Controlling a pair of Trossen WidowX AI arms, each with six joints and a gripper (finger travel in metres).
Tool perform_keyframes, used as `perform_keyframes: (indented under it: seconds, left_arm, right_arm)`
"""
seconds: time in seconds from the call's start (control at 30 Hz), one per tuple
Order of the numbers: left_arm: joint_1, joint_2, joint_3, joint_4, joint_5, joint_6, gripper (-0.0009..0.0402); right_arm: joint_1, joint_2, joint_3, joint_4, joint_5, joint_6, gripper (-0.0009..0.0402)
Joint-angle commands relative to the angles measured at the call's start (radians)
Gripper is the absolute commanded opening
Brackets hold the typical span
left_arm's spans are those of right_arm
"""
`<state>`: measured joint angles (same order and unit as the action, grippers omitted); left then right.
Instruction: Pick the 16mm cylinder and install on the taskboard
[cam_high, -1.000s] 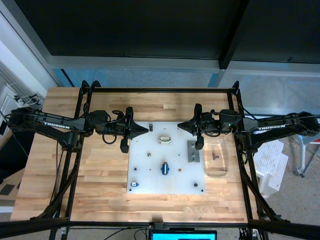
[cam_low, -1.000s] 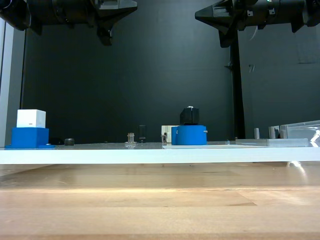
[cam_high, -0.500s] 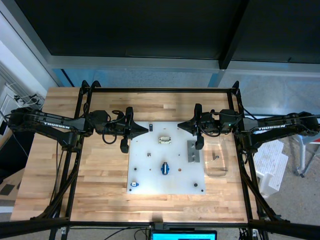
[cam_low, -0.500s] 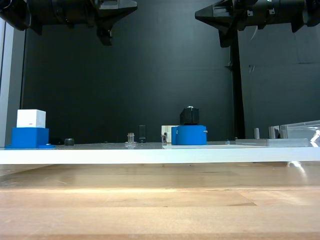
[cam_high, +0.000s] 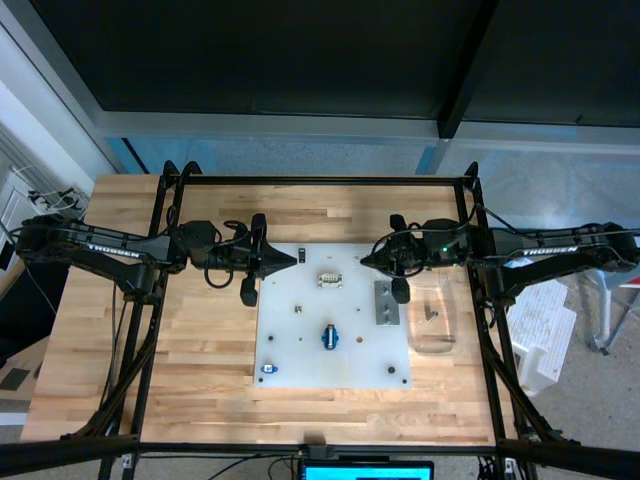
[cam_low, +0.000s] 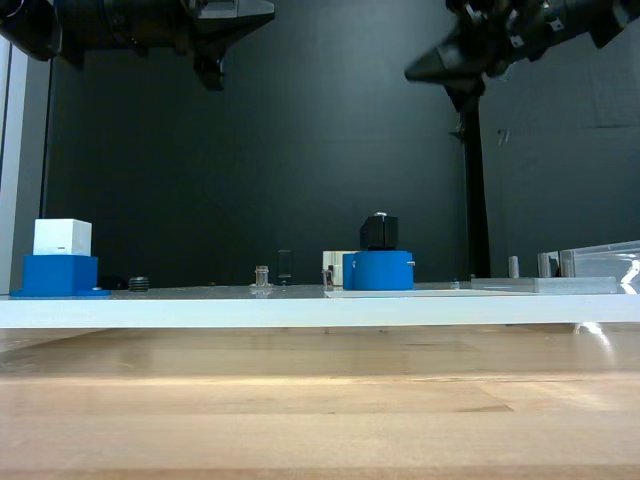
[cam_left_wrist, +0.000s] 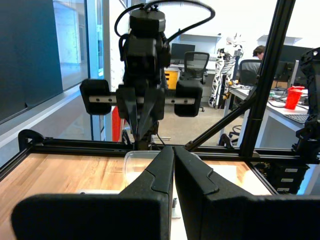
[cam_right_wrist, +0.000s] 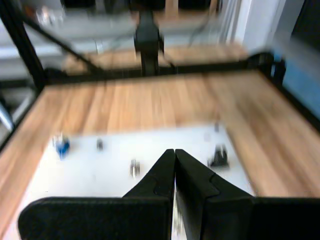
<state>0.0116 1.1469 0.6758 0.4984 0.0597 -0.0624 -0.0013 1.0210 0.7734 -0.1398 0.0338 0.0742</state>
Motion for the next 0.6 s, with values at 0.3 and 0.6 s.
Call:
perform_keyframes:
  seconds: [0.3,0.6]
  left_arm:
    - [0.000,0.000,0.000,0.000,0.000,0.000,0.0000]
    - [0.000,0.000,0.000,0.000,0.000,0.000,0.0000]
  right_arm:
    - [0.064,0.000,0.066,-0.484,-0.001,0.079,0.0000]
    - [0.154,0.000,0.067,-0.703,-0.001,0.154,0.0000]
